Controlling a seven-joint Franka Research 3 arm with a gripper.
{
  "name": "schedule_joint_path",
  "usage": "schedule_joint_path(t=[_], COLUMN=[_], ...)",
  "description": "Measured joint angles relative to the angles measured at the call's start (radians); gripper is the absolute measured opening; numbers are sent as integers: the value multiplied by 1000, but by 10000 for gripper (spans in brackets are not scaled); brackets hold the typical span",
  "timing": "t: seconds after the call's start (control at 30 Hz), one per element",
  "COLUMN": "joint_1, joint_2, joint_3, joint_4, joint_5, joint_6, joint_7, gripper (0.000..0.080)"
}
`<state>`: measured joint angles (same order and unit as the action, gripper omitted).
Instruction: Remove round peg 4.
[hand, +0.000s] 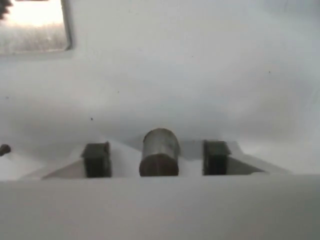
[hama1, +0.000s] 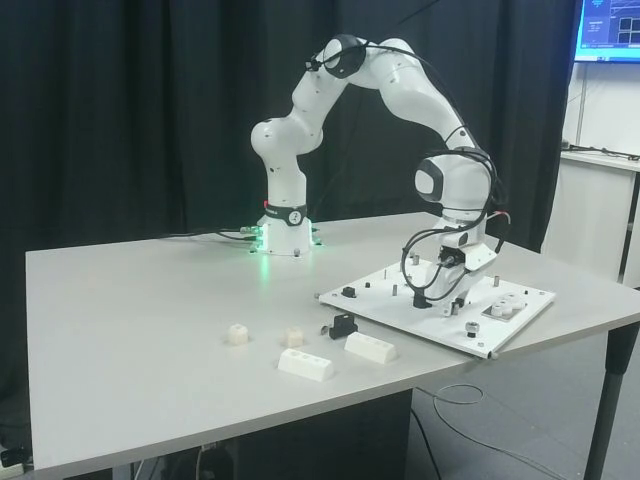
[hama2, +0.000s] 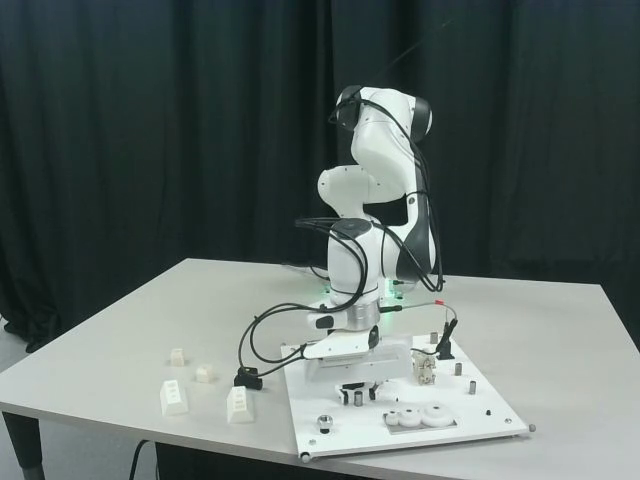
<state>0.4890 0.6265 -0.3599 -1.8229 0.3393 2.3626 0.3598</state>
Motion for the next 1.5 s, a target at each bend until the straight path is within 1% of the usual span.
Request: schedule_joint_path(t=[0.07,0.1,0.27,0.3,0.8,1.2,1.5], joint_1=[0,0,0,0,0,0,0], joint_2=[0,0,1,1,1,-5,-3], joint_3=[0,0,-1,0,0,-2,-1], joint_4=[0,0,0,0,1,6,6], joint_5=[0,0,-4,-5,-11,-18,-19], joint_6=[0,0,0,0,1,-16,-16], joint_7=[1,1,8,11,22,33,33], gripper=[680,338,338,147,153,153,152])
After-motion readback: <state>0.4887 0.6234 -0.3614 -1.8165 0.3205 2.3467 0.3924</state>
